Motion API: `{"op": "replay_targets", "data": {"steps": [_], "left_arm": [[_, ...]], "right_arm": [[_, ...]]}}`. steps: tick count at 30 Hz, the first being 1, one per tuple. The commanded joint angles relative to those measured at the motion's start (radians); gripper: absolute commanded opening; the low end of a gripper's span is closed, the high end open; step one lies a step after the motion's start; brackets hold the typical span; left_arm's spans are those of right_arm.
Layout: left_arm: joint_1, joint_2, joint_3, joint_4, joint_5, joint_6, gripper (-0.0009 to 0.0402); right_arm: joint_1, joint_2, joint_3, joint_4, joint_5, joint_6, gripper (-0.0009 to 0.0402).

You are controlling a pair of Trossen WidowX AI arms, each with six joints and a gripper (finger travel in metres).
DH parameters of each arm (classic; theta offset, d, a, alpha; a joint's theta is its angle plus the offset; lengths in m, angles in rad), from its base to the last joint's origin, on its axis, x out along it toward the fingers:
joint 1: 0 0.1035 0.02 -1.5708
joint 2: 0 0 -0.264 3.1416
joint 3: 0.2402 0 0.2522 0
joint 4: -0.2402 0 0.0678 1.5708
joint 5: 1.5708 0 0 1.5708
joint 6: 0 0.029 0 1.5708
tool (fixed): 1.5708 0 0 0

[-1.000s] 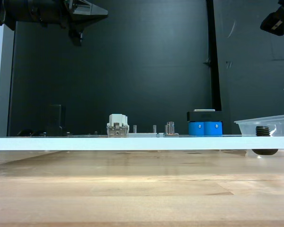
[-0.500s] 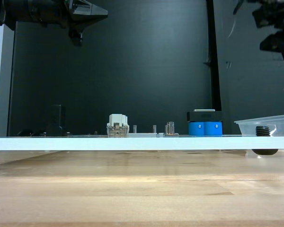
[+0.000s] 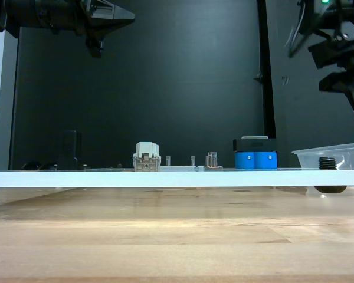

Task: Pick the RJ45 connector and install on the taskboard

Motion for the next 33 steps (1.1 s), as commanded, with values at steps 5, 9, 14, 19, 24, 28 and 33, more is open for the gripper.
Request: {"op": "replay_targets", "data": {"steps": [5,9,14,19,24,28,33], "left_arm": [[0.000,0.000,0.000,0.000,0.000,0.000,0.0000],[0.000,0.000,0.000,0.000,0.000,0.000,0.0000],[0.000,0.000,0.000,0.001,0.000,0.000,0.0000],[0.000,0.000,0.000,0.001,0.000,0.000,0.0000],[0.000,0.000,0.000,0.001,0.000,0.000,0.0000],[0.000,0.000,0.000,0.001,0.000,0.000,0.0000],[0.000,0.000,0.000,0.000,0.000,0.000,0.0000]], "right_arm": [[0.079,0.069,-0.039,0.110,0.043,0.000,0.0185],[0.080,0.105,-0.055,0.145,0.042,0.001,0.0185],[0.082,0.120,-0.066,0.180,0.034,0.005,0.0185],[0.084,0.137,-0.069,0.194,0.005,0.056,0.0185],[0.087,0.137,-0.076,0.206,0.008,0.074,0.0185],[0.097,0.137,-0.080,0.209,0.010,0.113,0.0185],[0.113,0.137,-0.082,0.209,0.009,0.186,0.0185]]}}
